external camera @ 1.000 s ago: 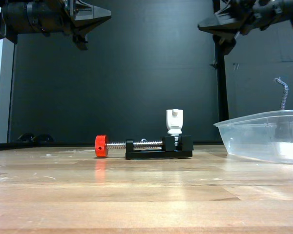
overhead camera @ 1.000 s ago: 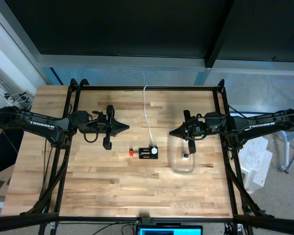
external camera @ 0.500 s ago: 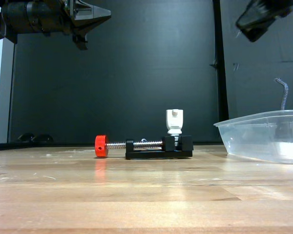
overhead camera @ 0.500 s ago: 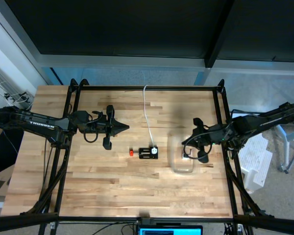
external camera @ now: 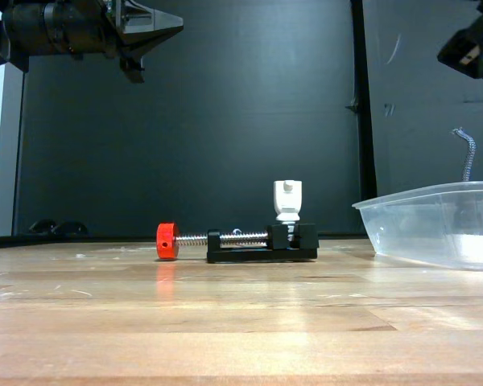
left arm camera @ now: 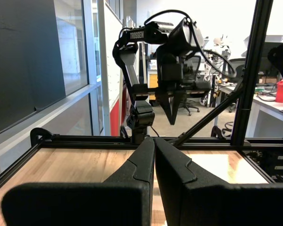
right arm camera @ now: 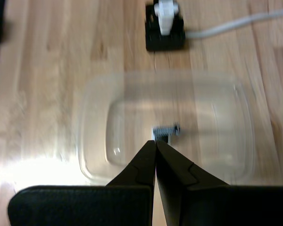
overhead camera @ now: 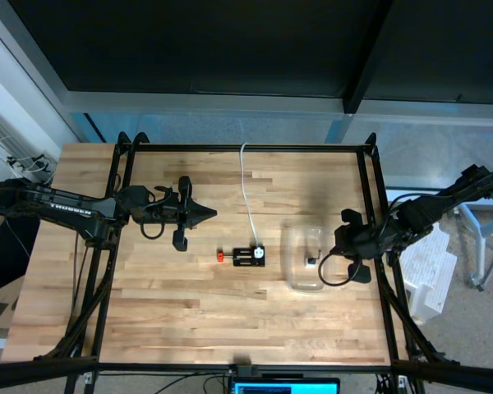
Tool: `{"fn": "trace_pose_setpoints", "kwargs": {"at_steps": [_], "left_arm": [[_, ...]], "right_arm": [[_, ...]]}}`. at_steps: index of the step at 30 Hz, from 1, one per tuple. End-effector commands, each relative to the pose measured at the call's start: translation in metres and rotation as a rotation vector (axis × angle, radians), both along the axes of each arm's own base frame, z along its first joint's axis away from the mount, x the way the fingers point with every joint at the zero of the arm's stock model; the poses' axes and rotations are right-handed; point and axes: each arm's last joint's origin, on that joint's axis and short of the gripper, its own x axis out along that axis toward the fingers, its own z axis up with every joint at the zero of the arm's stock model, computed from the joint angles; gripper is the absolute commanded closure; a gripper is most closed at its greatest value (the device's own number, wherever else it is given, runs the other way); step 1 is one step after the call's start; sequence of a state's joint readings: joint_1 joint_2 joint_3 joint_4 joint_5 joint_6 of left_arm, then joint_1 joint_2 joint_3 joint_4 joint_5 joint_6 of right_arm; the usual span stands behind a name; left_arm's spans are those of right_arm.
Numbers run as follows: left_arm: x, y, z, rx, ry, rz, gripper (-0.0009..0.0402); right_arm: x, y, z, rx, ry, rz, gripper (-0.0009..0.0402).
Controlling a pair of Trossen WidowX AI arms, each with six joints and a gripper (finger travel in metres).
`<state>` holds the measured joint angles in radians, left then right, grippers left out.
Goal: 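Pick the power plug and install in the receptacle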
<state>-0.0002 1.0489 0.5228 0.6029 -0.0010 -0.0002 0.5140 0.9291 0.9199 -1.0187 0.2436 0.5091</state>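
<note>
Right gripper (right arm camera: 155, 143) pulled back over tray (right arm camera: 90, 96) — fingers (right arm camera: 142, 162) closed, left gripper (overhead camera: 210, 213) aloft

Black arms (overhead camera: 62, 205) (white TROSSEN lettering (left arm camera: 137, 34)) trailing looped black cables (left arm camera: 169, 11)

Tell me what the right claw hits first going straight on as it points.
Probably the small dark plug in the clear tray, just ahead of the shut right claw. Depth is unclear, so it may meet the tray floor instead. The left claw, shut, hangs over the table, left side.
</note>
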Motion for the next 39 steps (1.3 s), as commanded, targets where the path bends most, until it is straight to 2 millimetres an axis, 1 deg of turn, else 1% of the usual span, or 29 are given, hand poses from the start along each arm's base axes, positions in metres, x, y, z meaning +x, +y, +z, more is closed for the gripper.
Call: {"fn": "trace_pose_setpoints", "kwargs": {"at_steps": [1,3,5,9,12,16,26,33,39], "left_arm": [[0.000,0.000,0.000,0.000,0.000,0.000,0.0393],[0.000,0.000,0.000,0.000,0.000,0.000,0.0393],[0.000,0.000,0.000,0.000,0.000,0.000,0.0393],[0.000,0.000,0.000,0.000,0.000,0.000,0.0393],[0.000,0.000,0.000,0.000,0.000,0.000,0.0393],[0.000,0.000,0.000,0.000,0.000,0.000,0.0393],[0.000,0.000,0.000,0.000,0.000,0.000,0.0393],[0.000,0.000,0.000,0.000,0.000,0.000,0.0393],[0.000,0.000,0.000,0.000,0.000,0.000,0.0393]], "right_arm": [[0.001,0.003,-0.006,-0.015,0.046,-0.008,0.0393],[0.004,0.006,-0.012,-0.023,0.071,-0.012,0.0389],[0.007,0.009,-0.017,-0.036,0.096,-0.014,0.0374],[0.010,0.014,-0.028,-0.078,0.109,-0.048,0.0323],[0.011,0.016,-0.037,-0.067,0.100,-0.049,0.0283],[0.013,0.017,-0.049,-0.051,0.081,-0.057,0.0249],[0.017,0.016,-0.077,-0.021,0.064,-0.106,0.0220],[0.027,0.016,-0.087,-0.053,0.086,-0.107,0.0211],[0.036,0.012,-0.093,-0.103,0.094,-0.118,0.0212]]}}
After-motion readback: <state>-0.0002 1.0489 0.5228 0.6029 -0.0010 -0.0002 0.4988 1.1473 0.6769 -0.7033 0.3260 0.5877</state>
